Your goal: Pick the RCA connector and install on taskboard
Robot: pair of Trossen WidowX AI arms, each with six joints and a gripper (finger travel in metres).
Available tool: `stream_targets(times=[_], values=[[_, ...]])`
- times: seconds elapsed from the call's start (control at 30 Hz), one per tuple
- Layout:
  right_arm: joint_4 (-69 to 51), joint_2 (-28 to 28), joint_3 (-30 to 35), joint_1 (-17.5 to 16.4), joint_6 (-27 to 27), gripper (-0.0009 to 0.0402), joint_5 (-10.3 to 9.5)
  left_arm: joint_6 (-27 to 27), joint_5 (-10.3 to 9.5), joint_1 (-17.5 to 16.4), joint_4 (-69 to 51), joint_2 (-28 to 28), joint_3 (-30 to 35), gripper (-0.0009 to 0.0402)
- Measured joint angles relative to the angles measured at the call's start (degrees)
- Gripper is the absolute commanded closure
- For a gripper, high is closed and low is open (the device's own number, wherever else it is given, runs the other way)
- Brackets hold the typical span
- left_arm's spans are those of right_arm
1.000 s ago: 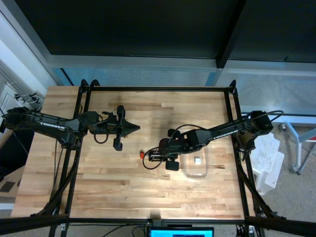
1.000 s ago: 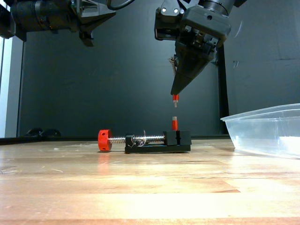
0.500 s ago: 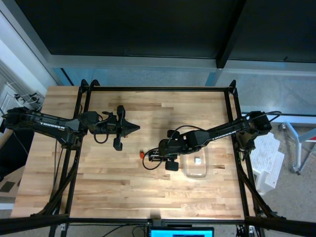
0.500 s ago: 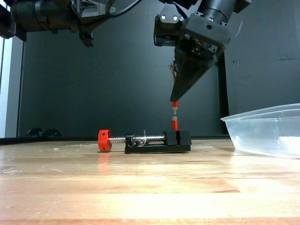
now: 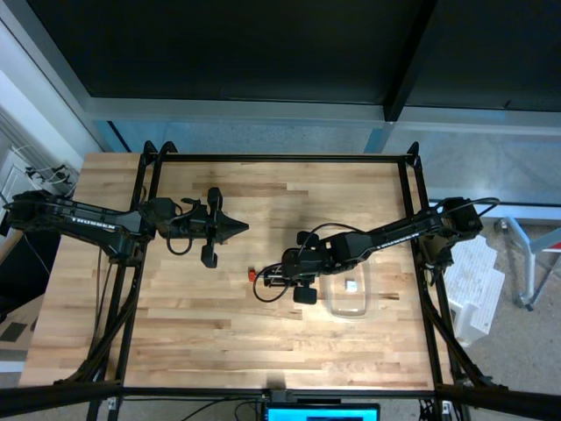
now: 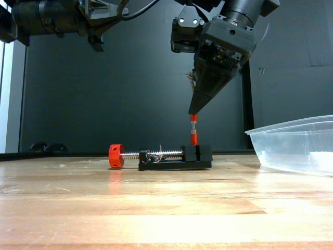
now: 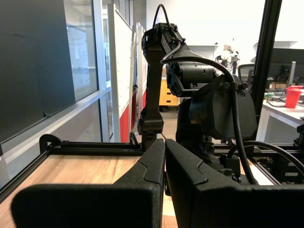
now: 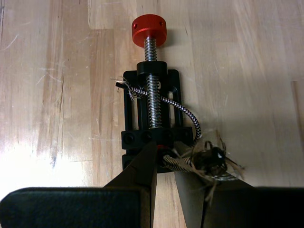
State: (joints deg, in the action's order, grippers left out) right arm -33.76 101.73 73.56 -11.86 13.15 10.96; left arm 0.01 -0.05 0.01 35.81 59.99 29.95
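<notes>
High view: pale wood-plank table (image 5: 219,342) inside a black frame (image 5: 280,159), dark panels and grey floor beyond; on it one taskboard (image 5: 272,277) and one clear tray (image 5: 364,305) with one white piece (image 5: 351,285). Low view: right gripper (image 6: 194,111) pinched on the one RCA connector (image 6: 193,121), upright directly over the taskboard's red socket (image 6: 193,138), contact not discernible. Left gripper (image 5: 244,227) raised well left of the taskboard, fingers (image 7: 152,164) pressed together, empty.
</notes>
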Motion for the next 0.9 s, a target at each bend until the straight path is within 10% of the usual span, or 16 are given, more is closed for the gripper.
stream_targets(times=[0.9], values=[[3.8, -0.1, -3.0, 0.0, -0.1, 0.0393, 0.13, 0.0, 0.02, 0.0, 0.0, 0.0, 0.0, 0.0393]])
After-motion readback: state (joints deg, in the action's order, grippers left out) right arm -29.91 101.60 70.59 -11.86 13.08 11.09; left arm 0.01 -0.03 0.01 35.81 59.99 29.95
